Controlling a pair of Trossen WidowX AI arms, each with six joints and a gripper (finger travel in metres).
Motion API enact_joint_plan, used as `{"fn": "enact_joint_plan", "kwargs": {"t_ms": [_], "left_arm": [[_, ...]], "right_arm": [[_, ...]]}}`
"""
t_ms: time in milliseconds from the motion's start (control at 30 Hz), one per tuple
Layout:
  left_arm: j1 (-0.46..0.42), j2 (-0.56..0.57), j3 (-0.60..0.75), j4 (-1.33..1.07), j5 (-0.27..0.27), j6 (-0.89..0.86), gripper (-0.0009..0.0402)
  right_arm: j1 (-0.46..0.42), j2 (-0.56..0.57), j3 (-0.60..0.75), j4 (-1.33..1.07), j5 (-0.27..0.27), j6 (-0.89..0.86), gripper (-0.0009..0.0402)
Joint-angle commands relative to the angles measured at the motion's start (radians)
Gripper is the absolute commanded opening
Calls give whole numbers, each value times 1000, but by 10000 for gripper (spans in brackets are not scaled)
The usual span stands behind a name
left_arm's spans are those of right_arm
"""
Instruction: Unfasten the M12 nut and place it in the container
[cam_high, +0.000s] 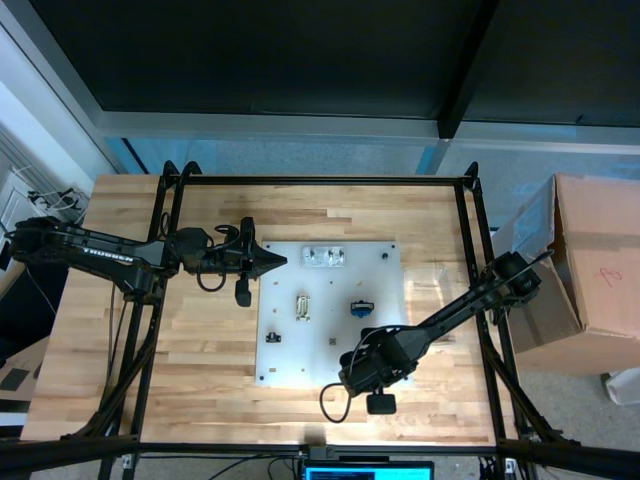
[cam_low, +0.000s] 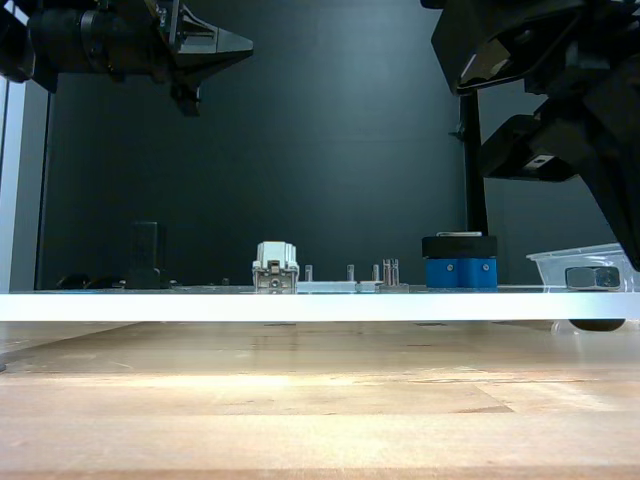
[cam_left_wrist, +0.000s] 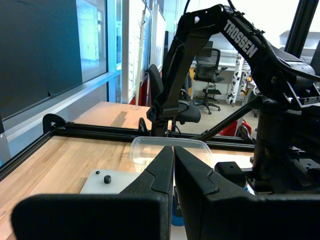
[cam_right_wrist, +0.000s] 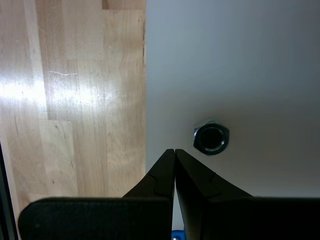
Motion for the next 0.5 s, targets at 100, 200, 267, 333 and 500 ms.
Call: {"fn": "enact_joint_plan", "kwargs": {"t_ms": [100,200,267,333,500], "left_arm": [[0,0,0,0,0,0,0],[0,0,0,0,0,0,0],[0,0,0,0,0,0,0],[0,0,0,0,0,0,0],[0,0,0,0,0,0,0]], "right_arm": [[-2,1,0,-21,67,2,0],[-2,-5,2,-72,211,54,0],[-2,-7,11,-104,260,77,0],[-2,-9,20,-121,268,78,0],[-2,-19,28,-120,206,76,0]]}}
